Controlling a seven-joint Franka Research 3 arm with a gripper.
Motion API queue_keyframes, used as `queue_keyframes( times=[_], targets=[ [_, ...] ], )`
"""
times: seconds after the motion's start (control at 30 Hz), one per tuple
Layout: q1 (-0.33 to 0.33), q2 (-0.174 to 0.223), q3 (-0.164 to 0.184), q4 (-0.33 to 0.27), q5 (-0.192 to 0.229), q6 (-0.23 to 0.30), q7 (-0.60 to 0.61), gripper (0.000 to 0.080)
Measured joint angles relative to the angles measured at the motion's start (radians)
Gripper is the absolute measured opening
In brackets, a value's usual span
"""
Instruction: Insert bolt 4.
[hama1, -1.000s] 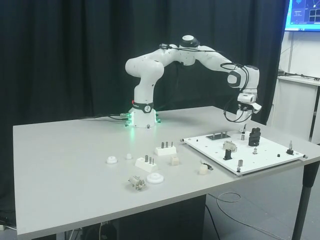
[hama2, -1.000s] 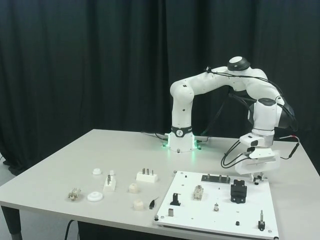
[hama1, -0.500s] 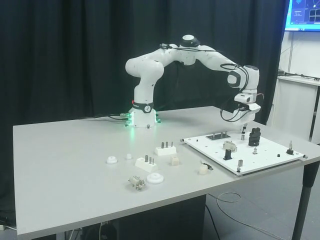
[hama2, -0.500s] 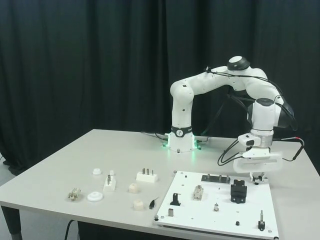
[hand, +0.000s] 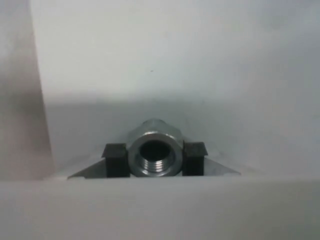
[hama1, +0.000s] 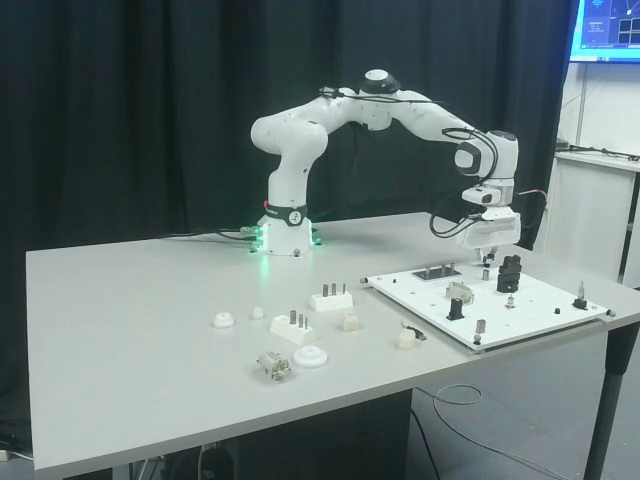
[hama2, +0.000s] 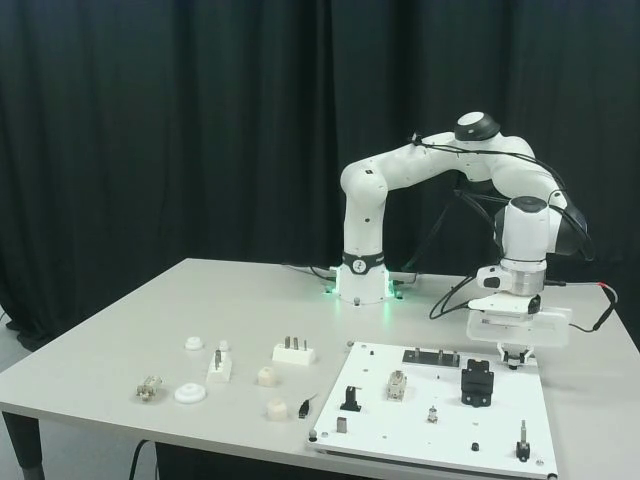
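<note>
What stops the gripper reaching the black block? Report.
Probably nothing, so yes: the gripper hangs above the white board beside the black block, though it holds a grey threaded bolt.

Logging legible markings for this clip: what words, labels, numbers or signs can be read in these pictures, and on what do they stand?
None can be read.
Arm base: a small mark, too small to read.
Screen at the first room view's upper corner: lines of text, too blurred to read.
White board, bolt in the tool: no markings visible.
</note>
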Motion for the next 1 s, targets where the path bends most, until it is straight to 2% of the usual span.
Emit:
queue_keyframes(
  times=[0.17, 0.5, 1.0],
  targets=[
    [-0.001, 0.000, 0.001, 0.001, 0.000, 0.000, 0.090, 0.0227],
    [-0.001, 0.000, 0.001, 0.002, 0.001, 0.002, 0.155, 0.0227],
    [-0.003, 0.001, 0.004, 0.008, 0.000, 0.005, 0.469, 0.0227]
  ],
)
